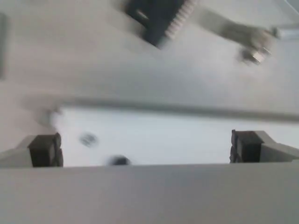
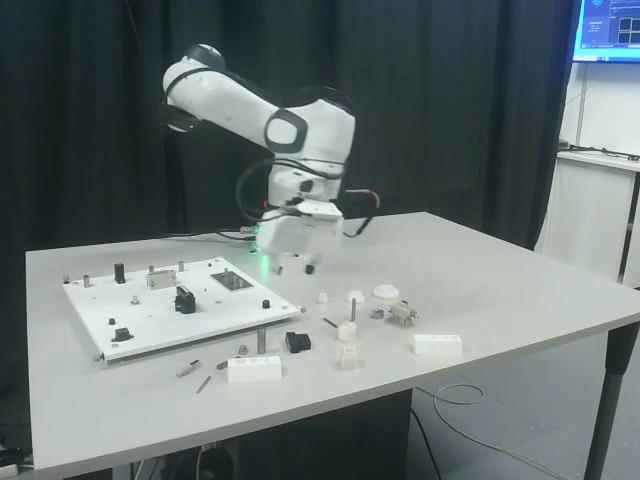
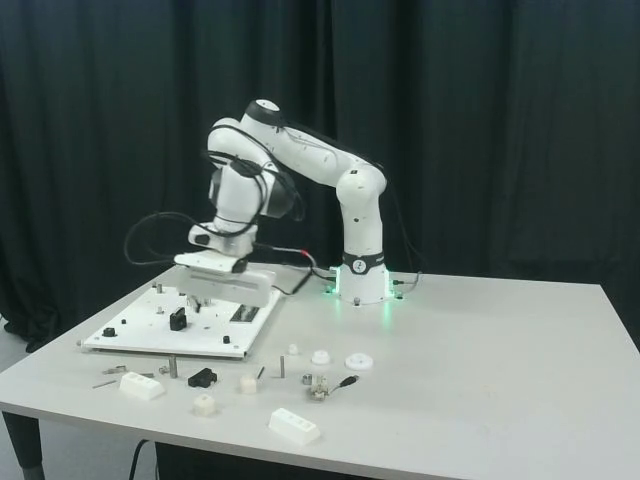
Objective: Remove square peg 4.
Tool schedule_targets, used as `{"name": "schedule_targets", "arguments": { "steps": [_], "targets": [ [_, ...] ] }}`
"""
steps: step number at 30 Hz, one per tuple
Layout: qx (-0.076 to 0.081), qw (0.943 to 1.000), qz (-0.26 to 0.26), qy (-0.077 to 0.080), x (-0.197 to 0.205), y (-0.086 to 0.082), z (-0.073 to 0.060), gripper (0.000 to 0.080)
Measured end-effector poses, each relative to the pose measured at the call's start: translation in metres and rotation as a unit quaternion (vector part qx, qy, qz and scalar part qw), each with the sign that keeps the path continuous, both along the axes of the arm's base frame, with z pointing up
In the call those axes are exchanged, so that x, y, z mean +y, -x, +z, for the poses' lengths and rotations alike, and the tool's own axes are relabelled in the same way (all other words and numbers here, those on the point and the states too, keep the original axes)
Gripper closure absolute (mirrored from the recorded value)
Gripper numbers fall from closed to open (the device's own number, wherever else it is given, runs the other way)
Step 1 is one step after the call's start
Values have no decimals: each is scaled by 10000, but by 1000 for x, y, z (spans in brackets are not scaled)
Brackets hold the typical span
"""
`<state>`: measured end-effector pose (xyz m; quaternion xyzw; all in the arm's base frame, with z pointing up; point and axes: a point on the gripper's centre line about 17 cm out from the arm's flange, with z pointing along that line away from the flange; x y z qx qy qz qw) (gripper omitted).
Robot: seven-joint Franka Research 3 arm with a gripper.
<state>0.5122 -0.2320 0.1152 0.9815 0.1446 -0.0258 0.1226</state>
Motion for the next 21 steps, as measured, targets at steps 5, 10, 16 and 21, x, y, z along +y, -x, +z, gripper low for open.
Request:
{"name": "schedule_targets", "arguments": {
  "steps": [5,10,16,21],
  "targets": [
    [192,9998,5,100,-42,15,10,3],
    [353,9993,-5,121,-82,34,14,3],
    [505,9987,-32,78,-126,64,15,3],
    [615,9981,-64,-19,-158,93,11,3]
  ]
}}
